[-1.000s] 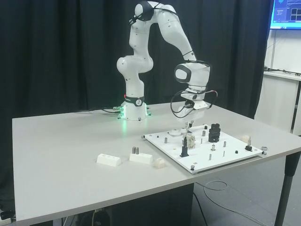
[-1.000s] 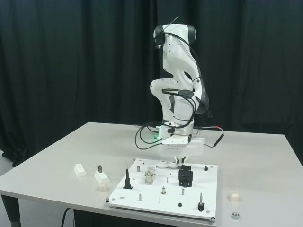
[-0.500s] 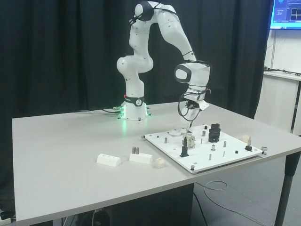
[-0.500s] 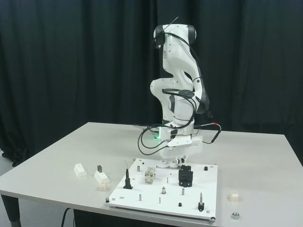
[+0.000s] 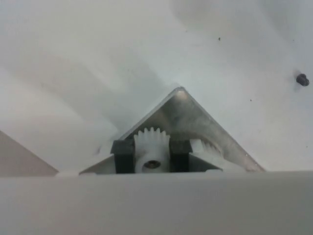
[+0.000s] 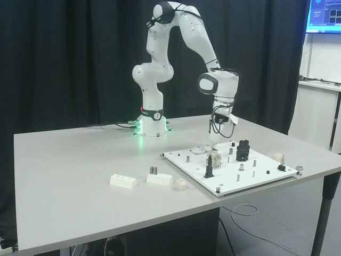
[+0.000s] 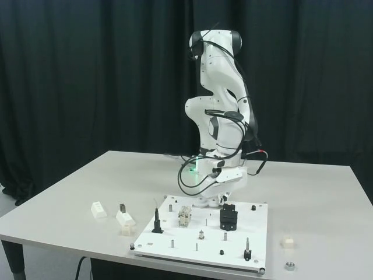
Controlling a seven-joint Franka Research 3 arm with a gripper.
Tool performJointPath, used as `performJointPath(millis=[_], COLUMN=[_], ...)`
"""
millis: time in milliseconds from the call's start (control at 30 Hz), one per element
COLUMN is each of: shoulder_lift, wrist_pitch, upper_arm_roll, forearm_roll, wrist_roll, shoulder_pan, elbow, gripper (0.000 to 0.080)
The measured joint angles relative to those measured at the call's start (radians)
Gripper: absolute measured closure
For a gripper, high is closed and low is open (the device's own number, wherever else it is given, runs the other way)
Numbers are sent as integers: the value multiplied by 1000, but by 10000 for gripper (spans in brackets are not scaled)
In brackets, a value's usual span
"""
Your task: Insert small gear.
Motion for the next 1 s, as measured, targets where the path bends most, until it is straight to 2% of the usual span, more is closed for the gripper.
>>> performJointPath(millis=[433,467,700,733,767,800,1000], shoulder_lift=[-8,-12,-48,-54,-60,-66,-87], wrist_pitch=[-14,-20,-79,-89,-97,-106,-144], upper_arm_roll=[6,8,29,33,38,43,72], forearm_roll=[-15,-15,-15,-15,-15,-15,-15], wrist_roll=[11,17,63,68,74,82,124], shoulder_pan=[0,0,0,0,0,0,0], elbow=[2,2,5,5,5,5,4], gripper=[659,404,404,134,134,28,9])
